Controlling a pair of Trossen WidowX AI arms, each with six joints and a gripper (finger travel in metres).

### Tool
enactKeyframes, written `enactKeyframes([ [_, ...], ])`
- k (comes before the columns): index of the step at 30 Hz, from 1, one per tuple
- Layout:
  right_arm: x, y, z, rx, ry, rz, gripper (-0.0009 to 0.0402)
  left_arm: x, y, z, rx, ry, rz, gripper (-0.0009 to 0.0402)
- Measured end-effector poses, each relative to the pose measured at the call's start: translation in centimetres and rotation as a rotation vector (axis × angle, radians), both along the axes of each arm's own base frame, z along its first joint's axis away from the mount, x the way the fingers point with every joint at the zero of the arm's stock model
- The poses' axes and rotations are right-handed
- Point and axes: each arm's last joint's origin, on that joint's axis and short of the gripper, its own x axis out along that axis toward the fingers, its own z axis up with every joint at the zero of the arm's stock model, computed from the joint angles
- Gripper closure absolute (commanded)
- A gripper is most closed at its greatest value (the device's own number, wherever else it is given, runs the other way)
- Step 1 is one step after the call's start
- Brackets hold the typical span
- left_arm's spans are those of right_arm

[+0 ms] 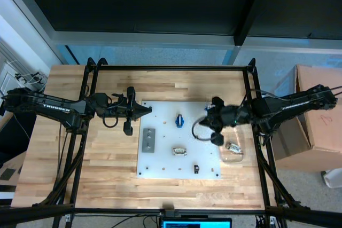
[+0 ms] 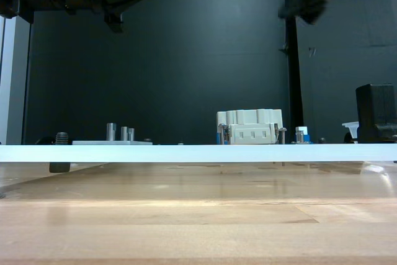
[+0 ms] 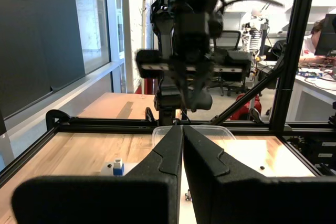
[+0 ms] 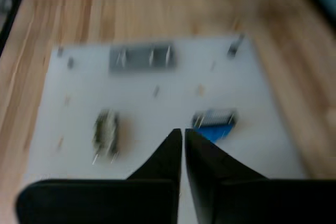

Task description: Remove the HAN10E connector from the taskboard and place in the container

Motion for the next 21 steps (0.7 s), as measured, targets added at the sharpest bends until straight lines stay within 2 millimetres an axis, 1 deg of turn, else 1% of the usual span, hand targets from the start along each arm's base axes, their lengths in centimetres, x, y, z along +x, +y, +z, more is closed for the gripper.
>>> enactKeyframes([
  [4,1.0,-1.8,0.2,-0.001,-0.101,0.049,0.0395,0.0,0.0,0.0,0.000,0.000,0.000,0.0393],
  [7,1.5,-3.1,0.0,0.012,-0.207,0.070,0.0393,0.0,0.0,0.0,0.000,0.000,0.000,0.0393],
  [11,1.9,-4.4,-0.2,0.039,-0.350,0.108,0.0394,0.0,0.0,0.0,0.000,0.000,0.000,0.0393],
  [15,2.0,-5.1,-0.7,0.029,-0.437,0.097,0.0394,0.0,0.0,0.0,0.000,0.000,0.000,0.0393],
  [21,1.9,-5.5,-1.3,0.008,-0.538,0.088,0.0393,0.0,0.0,0.0,0.000,0.000,0.000,0.0393],
])
